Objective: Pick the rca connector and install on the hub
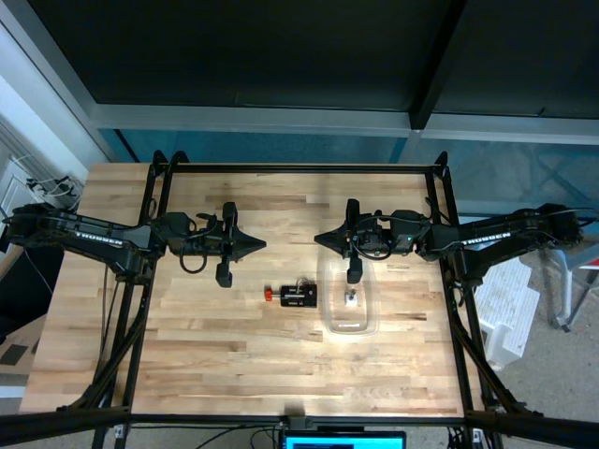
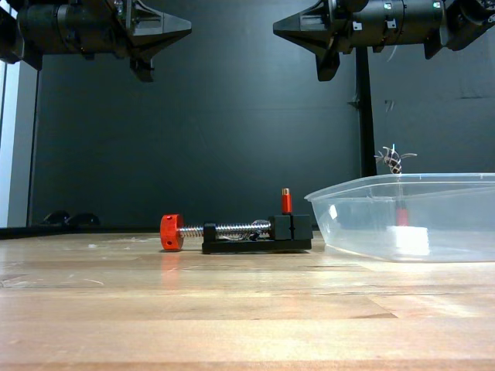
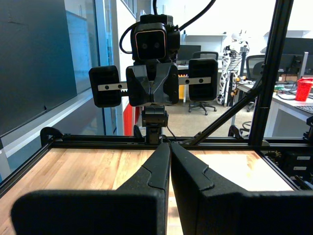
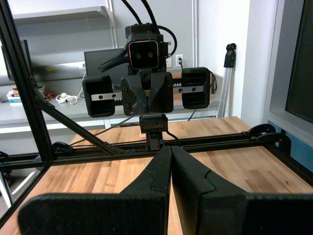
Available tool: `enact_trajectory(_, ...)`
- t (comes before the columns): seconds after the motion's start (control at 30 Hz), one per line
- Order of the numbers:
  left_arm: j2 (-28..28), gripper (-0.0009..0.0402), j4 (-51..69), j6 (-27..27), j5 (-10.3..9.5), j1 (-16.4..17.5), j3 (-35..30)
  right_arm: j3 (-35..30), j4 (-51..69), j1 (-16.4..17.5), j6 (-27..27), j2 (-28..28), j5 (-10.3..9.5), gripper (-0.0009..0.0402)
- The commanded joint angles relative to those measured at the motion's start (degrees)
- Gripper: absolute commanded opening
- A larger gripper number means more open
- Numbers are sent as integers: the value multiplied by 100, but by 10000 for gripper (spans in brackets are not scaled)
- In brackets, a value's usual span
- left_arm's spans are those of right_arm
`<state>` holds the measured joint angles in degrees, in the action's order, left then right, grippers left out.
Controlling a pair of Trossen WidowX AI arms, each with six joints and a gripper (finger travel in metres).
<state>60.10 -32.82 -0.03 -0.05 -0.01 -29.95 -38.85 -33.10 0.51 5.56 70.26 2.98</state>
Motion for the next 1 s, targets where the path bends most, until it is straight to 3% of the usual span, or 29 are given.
enact_trajectory(0.03,2,0,-2,2,0,0,0,-2,0,0,0,0,0,0)
enact_trajectory(0.77,2,0,-2,2,0,0,0,-2,11,0,11,0,7,0)
enact_trajectory(1.0,2,0,0,2,0,0,0,-57,750,28,201,-15,46,0)
